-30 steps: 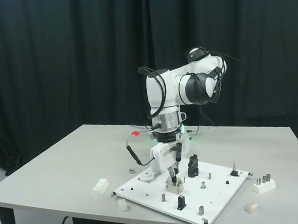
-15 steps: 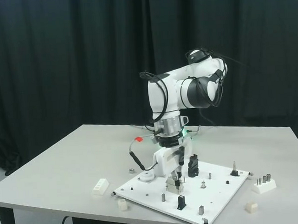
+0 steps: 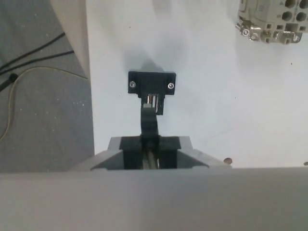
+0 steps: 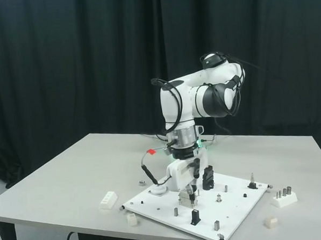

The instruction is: Insert USB.

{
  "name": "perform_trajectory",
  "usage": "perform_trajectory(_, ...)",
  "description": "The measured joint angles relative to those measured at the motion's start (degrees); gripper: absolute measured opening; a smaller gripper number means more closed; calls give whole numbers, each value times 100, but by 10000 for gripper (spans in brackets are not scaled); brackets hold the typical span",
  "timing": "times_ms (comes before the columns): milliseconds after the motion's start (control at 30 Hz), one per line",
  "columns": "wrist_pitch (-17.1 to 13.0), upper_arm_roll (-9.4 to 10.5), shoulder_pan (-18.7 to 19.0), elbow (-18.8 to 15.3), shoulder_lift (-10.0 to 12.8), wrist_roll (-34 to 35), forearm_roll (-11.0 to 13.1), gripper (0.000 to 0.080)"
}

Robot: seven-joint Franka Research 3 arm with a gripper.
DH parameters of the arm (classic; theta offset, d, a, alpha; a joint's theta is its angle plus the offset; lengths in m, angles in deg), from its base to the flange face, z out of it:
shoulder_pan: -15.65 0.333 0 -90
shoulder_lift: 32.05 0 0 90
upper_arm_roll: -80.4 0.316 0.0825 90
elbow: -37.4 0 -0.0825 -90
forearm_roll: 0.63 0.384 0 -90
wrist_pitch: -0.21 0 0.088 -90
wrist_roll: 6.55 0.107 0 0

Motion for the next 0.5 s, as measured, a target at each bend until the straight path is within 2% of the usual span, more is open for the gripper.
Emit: perform_trajectory(500, 0, 27, 0, 0, -59, 34, 0, 65)
